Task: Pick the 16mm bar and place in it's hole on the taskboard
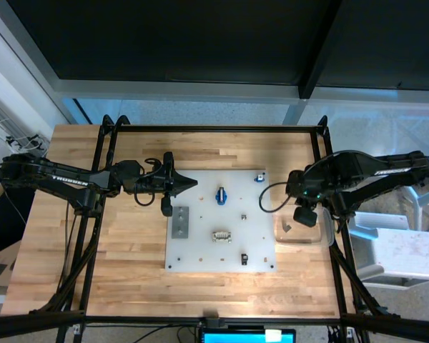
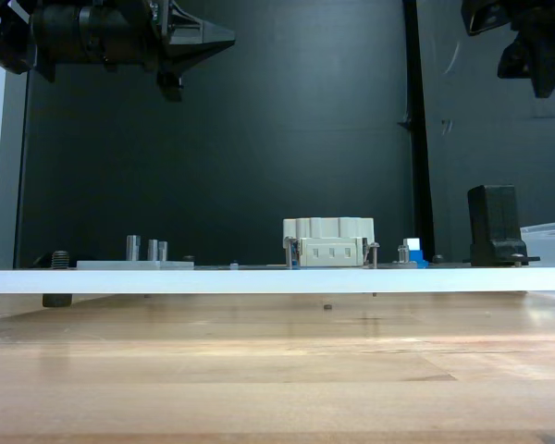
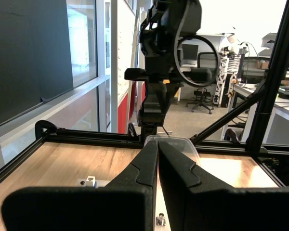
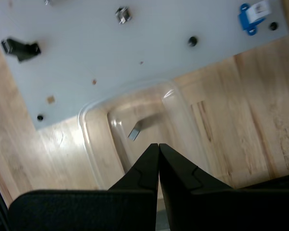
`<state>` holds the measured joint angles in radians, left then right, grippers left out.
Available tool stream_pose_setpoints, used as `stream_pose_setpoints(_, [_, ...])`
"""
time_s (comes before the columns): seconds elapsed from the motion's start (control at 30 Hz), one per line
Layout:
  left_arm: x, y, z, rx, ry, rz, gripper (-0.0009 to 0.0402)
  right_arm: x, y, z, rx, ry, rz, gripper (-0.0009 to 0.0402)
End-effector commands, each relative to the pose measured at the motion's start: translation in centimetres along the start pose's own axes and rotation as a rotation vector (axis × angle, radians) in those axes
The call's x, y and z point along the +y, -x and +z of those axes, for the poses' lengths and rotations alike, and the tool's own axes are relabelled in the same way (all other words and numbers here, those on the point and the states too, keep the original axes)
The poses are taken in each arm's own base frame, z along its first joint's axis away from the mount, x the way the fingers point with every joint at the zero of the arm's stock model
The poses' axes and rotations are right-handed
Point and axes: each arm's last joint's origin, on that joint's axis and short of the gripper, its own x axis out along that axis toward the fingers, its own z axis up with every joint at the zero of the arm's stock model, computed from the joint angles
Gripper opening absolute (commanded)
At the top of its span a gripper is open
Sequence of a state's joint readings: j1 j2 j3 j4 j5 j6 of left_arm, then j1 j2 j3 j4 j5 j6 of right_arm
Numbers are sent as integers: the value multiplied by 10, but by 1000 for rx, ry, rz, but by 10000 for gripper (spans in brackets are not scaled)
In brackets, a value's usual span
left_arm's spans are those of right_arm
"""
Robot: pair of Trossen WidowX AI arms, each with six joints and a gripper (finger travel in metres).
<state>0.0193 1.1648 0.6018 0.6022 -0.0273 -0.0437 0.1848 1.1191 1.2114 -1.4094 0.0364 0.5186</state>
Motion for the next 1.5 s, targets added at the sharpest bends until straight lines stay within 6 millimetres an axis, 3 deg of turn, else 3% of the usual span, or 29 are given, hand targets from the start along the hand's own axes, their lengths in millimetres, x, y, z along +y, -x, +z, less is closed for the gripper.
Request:
stream_pose_setpoints(0.03, [0,0,0,0,0,0,0,7,-4,-2,36,38,-6,0])
stream_pose_setpoints(0.57, [0,0,0,-1,0,0,0,19,-21,3,133,0,-42,6])
stream_pose_setpoints(0.77, [0,0,0,0,0,0,0,24,-33,10,176,-80,-84,70])
stream_pose_setpoints(0.97, [0,0,0,0,0,0,0,25,-39,10,185,-314,-123,148])
stream_pose_setpoints(1.1, [0,0,0,-1,0,0,0,26,-49,6,196,-369,-138,190])
stream_pose_setpoints(1.3, [0,0,0,0,0,0,0,33,-75,-4,205,-395,-123,231])
stream_pose_setpoints(1.5, [0,0,0,0,0,0,0,32,-94,-9,192,-435,-115,246])
